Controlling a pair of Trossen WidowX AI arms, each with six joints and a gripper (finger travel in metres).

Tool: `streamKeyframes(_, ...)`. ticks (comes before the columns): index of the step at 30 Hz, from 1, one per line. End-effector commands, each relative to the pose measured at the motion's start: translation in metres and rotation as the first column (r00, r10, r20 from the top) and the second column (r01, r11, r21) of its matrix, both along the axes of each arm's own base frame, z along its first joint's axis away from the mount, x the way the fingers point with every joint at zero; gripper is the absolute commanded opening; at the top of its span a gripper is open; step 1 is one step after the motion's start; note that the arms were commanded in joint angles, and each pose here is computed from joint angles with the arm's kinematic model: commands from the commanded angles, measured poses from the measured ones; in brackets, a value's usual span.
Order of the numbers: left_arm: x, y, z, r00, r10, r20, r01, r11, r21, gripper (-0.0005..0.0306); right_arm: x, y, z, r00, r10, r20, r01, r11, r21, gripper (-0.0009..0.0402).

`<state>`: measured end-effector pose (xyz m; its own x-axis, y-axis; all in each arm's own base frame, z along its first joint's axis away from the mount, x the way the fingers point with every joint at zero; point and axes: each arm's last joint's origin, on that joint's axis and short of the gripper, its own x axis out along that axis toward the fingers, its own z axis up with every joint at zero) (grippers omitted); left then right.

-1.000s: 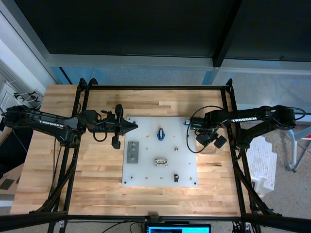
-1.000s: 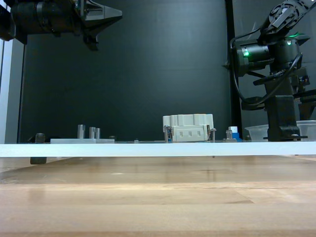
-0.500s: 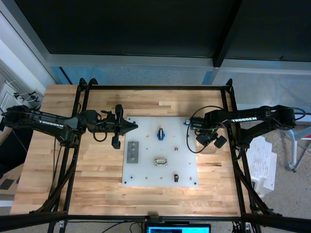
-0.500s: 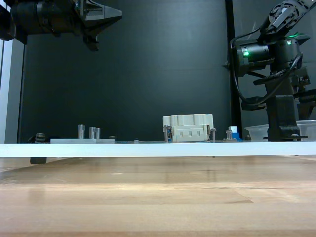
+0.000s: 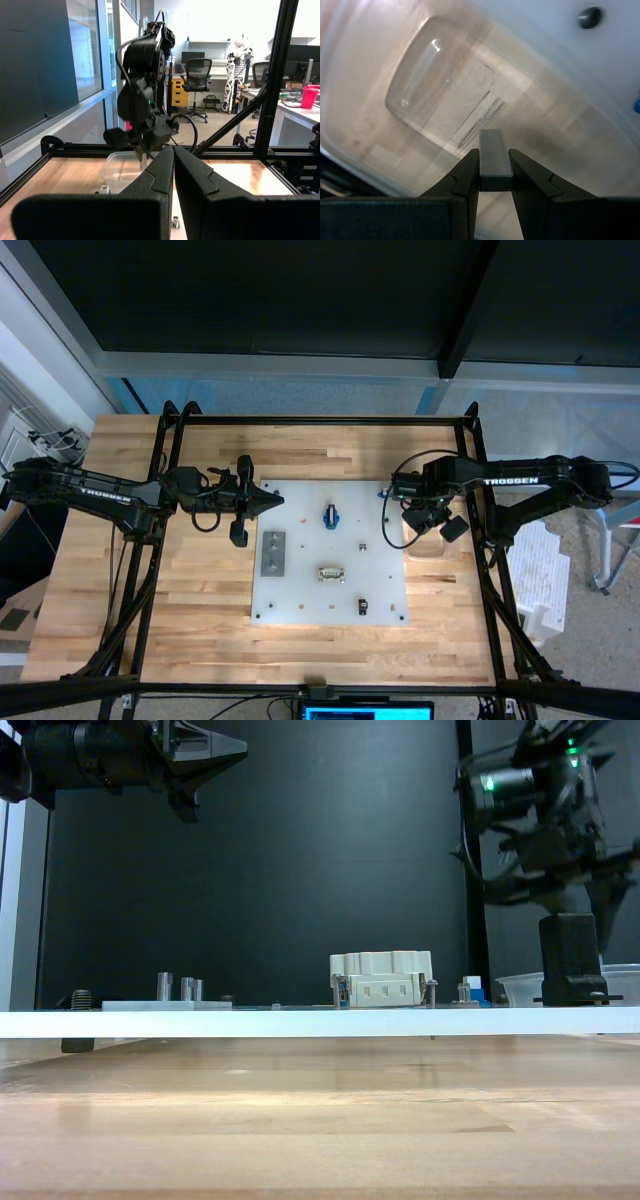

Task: Pick the 16mm bar and install on taskboard

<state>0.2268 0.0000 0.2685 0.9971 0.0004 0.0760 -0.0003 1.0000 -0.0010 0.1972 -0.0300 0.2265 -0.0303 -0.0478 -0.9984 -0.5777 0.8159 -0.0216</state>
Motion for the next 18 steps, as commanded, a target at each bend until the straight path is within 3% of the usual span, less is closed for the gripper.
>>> streamKeyframes(1,0.000,0.000,0.000,1.000,0.000,0.001,0.000,1.000,0.000,0.0000,0.002,0.003,0.018,0.999,-0.042,0.003,0.042,0.999,-0.002,0.0013)
streamKeyframes(8,0.000,0.000,0.000,1.000,0.000,0.000,0.000,1.000,0.000,0.0000,0.007,0.010,0.053,0.972,-0.227,0.054,0.227,0.974,-0.002,0.0013)
streamKeyframes(13,0.000,0.000,0.000,1.000,0.000,0.001,0.000,1.000,0.000,0.0000,0.009,0.015,0.065,0.896,-0.435,0.092,0.435,0.900,0.016,0.0013)
streamKeyframes(15,0.000,0.000,0.000,1.000,0.000,0.000,0.000,1.000,0.000,0.0000,0.008,0.017,0.065,0.877,-0.473,0.089,0.474,0.881,0.018,0.0013)
streamKeyframes(18,0.000,0.000,0.000,1.000,0.000,0.001,0.000,1.000,0.000,0.0000,0.007,0.019,0.065,0.874,-0.480,0.075,0.480,0.877,0.011,0.0013)
